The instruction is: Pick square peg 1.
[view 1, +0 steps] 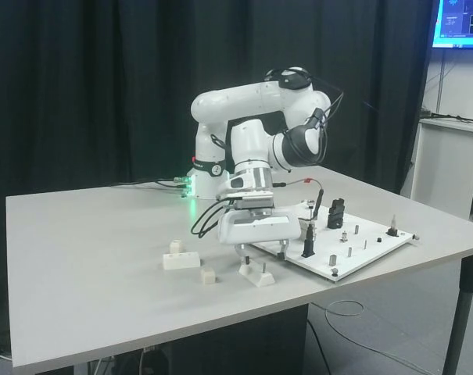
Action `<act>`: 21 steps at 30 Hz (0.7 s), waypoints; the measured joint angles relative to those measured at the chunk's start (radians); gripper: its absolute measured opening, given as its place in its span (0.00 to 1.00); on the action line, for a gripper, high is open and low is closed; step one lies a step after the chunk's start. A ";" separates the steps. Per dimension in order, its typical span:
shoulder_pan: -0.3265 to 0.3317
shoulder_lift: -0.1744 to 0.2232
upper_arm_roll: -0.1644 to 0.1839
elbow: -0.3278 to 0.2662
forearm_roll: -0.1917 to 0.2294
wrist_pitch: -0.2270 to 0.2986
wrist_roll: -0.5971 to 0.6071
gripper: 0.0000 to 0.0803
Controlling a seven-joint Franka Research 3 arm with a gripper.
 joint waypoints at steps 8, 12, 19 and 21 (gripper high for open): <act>-0.002 -0.008 0.015 -0.010 0.040 0.001 -0.007 1.00; -0.003 -0.009 0.023 -0.011 0.053 0.008 -0.013 1.00; -0.003 -0.009 0.027 -0.012 0.063 0.010 -0.013 1.00; -0.003 -0.009 0.027 -0.012 0.066 0.011 -0.013 1.00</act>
